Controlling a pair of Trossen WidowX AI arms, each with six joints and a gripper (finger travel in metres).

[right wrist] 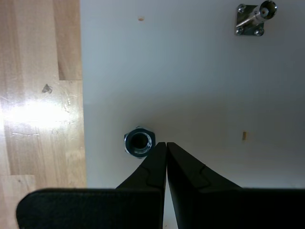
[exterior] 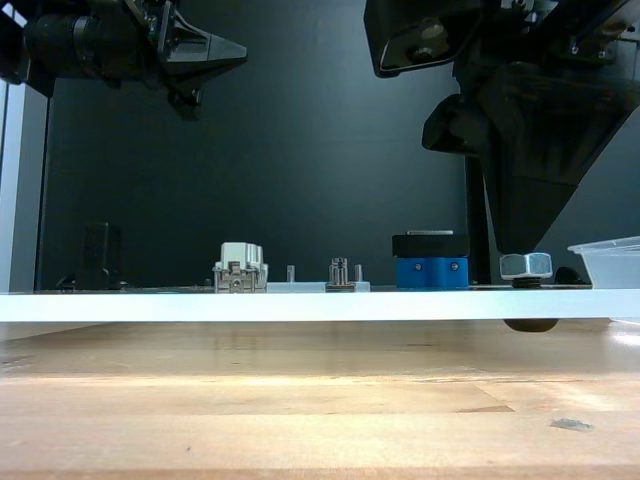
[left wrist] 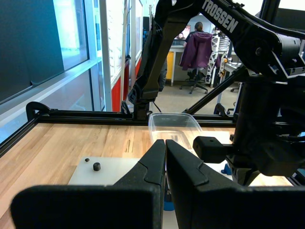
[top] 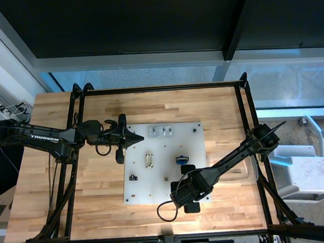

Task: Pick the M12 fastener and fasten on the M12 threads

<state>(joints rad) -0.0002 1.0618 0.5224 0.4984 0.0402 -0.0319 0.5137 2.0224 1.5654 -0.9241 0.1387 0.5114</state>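
Note:
The small silver M12 nut (exterior: pixel 525 265) rests on top of the short black stud (exterior: pixel 522 283) near the white board's (top: pixel 150 186) near right edge, so it is on its stud. In the right wrist view the nut (right wrist: pixel 139 142) shows its dark bore. My right gripper (right wrist: pixel 166 145) points straight down, shut and empty, its tips just beside the nut. In the low view the right gripper (exterior: pixel 520 248) hangs directly over the nut. In the high view the right arm hides the nut. My left gripper (top: pixel 136 137) is shut and empty, high over the board's far left edge.
A clear tray (exterior: pixel 610 255) stands off the board's right side, behind the stud. On the board are a blue fitting (exterior: pixel 430 271), a white connector (exterior: pixel 238 272) and small silver parts (exterior: pixel 340 273). A silver post (right wrist: pixel 259 13) stands mid-board.

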